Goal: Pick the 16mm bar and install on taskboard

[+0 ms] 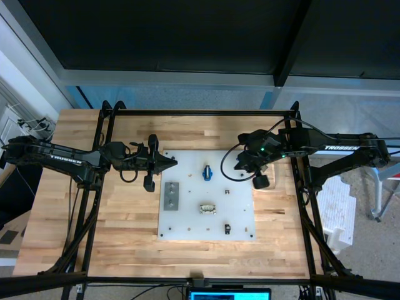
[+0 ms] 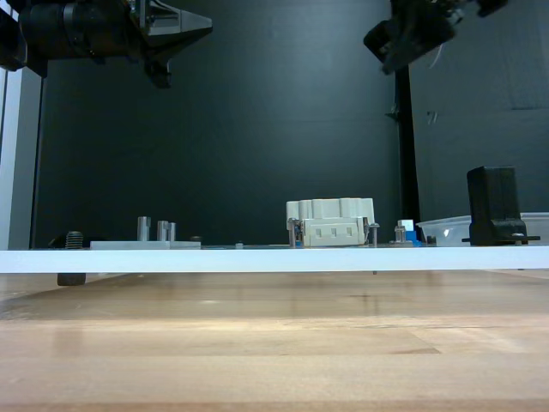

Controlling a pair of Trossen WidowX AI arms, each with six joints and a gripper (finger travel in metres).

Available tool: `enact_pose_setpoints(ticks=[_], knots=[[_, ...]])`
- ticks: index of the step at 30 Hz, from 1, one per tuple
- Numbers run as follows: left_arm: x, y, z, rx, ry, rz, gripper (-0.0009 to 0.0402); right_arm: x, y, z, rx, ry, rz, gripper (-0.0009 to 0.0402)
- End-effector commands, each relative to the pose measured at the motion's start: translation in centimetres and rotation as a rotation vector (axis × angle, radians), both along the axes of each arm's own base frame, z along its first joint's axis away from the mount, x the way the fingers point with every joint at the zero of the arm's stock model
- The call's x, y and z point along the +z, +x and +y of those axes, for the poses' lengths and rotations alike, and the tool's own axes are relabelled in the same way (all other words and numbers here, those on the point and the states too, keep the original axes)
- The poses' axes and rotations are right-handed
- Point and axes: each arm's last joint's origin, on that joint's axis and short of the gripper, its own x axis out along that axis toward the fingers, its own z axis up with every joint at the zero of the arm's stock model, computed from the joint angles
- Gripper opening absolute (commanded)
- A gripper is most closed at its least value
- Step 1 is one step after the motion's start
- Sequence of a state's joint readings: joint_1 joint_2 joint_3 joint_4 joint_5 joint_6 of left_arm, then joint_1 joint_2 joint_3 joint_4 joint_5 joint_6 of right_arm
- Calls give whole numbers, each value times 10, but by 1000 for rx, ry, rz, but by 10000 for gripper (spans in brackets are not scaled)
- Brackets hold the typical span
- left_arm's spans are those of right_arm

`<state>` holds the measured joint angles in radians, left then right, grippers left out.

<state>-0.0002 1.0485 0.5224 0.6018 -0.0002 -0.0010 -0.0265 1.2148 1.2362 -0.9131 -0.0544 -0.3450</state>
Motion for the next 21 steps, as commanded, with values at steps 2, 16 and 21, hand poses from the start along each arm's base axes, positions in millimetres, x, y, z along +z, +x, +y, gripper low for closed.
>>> enact_pose_setpoints(ticks=[2, 16, 21], knots=[[0, 0, 0, 0, 0, -1, 0, 3, -11, -2, 27, -23, 109, 0], [0, 0, 0, 0, 0, -1, 0, -8, -38, -9, 222, -139, 409, 0], [0, 0, 0, 0, 0, -1, 0, -9, -42, -13, 301, -210, 451, 0]])
